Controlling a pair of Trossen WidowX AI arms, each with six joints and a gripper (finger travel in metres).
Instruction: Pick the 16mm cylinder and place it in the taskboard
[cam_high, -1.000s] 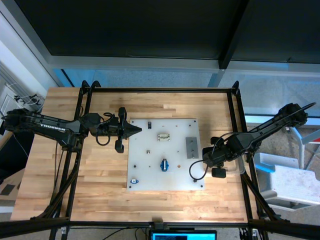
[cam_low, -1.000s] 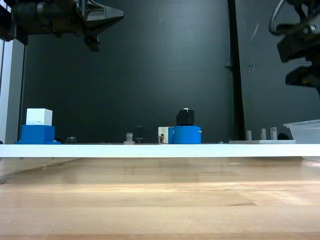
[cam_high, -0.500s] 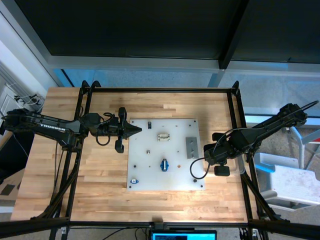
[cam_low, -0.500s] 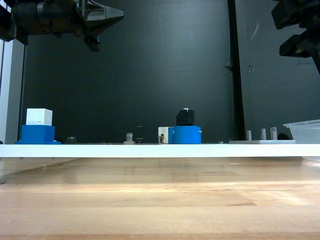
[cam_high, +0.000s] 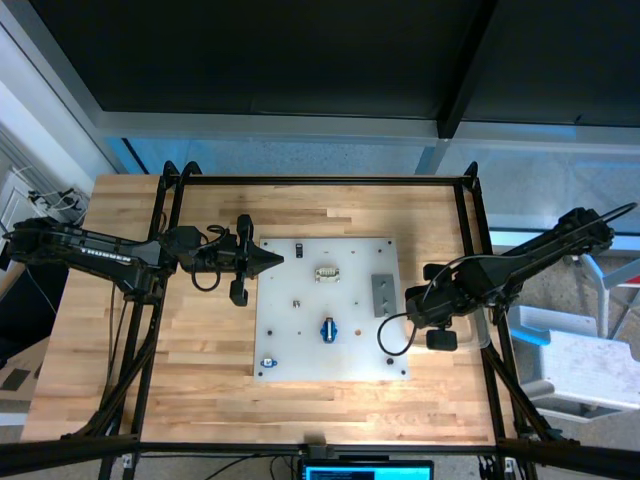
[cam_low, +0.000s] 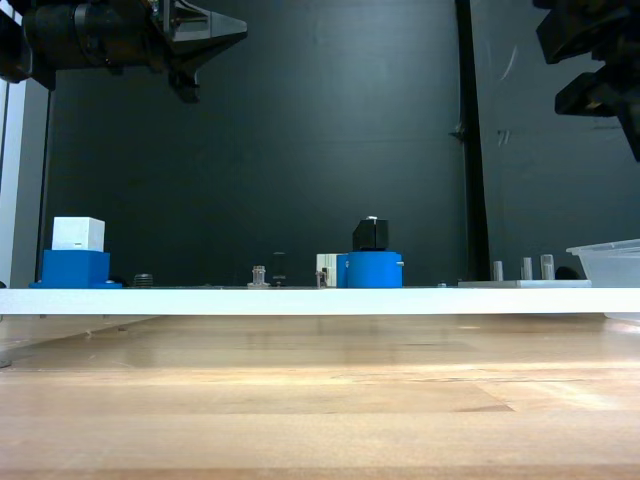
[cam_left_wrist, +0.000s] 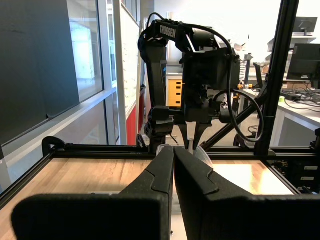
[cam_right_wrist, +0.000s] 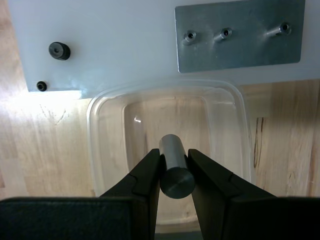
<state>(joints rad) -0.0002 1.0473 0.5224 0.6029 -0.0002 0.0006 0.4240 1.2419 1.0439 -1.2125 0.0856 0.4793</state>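
Note:
The 16mm cylinder (cam_right_wrist: 176, 175), a short dark grey metal peg, is pinched between the fingers of my right gripper (cam_right_wrist: 173, 156), which is shut on it above the clear plastic tray (cam_right_wrist: 100, 145). From above, the right gripper (cam_high: 412, 305) hovers at the right edge of the white taskboard (cam_high: 290, 340), close to the grey block (cam_high: 383, 294). The cylinder itself is hidden in the high view. My left gripper (cam_high: 275, 258) is shut and empty, held high over the taskboard's left edge, its fingers (cam_left_wrist: 165, 170) pressed together.
On the board stand a blue fitting (cam_high: 328, 329), a small connector (cam_high: 325, 272) and a small blue-and-white part (cam_high: 267, 362). The grey block (cam_right_wrist: 239, 34) carries three small pins. The tray (cam_low: 607, 262) sits just off the board's right edge. Black frame rails border the table.
The right gripper has risen with the cylinder and shifted slightly left toward the taskboard's right edge. The left arm has not moved.

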